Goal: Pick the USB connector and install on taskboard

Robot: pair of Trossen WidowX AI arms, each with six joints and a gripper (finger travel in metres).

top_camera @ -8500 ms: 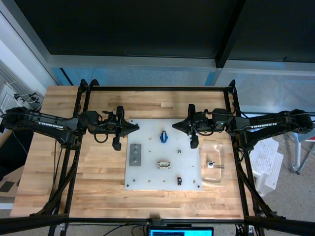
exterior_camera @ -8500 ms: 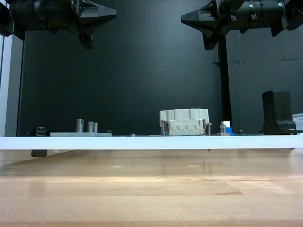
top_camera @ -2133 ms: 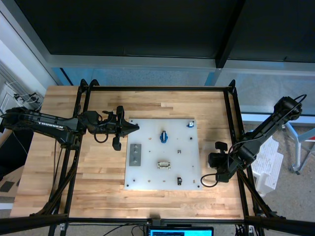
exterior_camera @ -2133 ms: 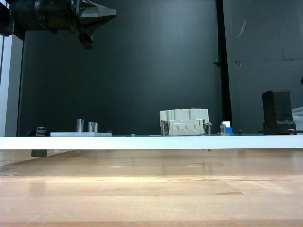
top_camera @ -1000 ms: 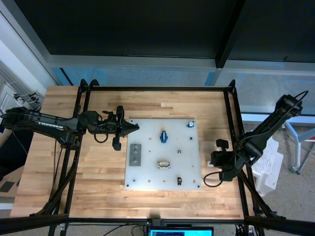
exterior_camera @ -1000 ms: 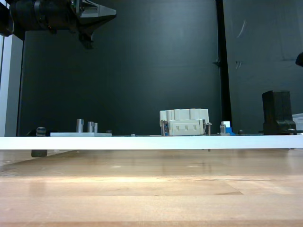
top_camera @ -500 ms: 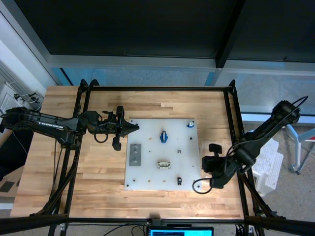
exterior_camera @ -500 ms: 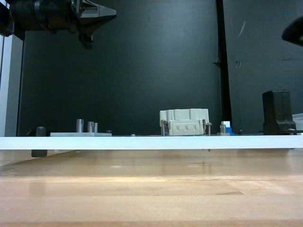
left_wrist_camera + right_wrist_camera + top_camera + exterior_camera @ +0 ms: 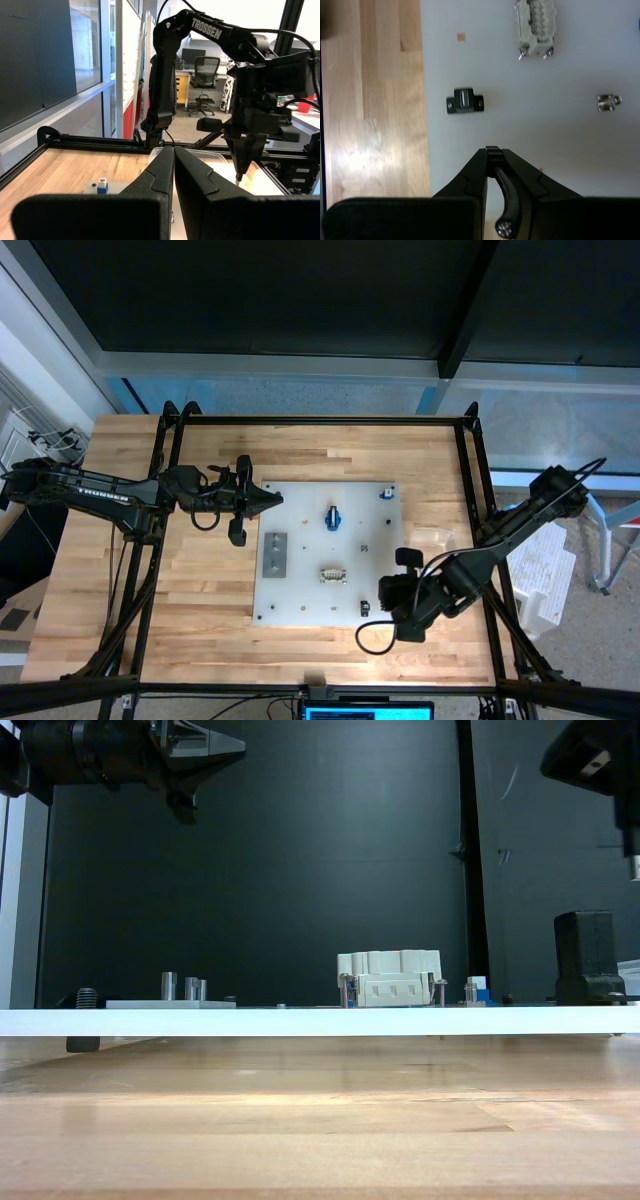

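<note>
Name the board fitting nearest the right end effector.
Small black bracket, just ahead of the right end effector gripping the USB connector. Left end effector hovers far left.

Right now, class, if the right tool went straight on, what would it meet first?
Probably the bare white board, beside the black bracket; depth is unclear. The right tool grips the USB plug. The left tool hangs shut by the board's far-left corner.

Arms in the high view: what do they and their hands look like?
The left arm and right arm are matte black with white TROSSEN lettering and looped black cables. The left hand, at the far left corner of the taskboard, and the right hand, above its near right corner, have tapering, wedge-shaped black fingers.
</note>
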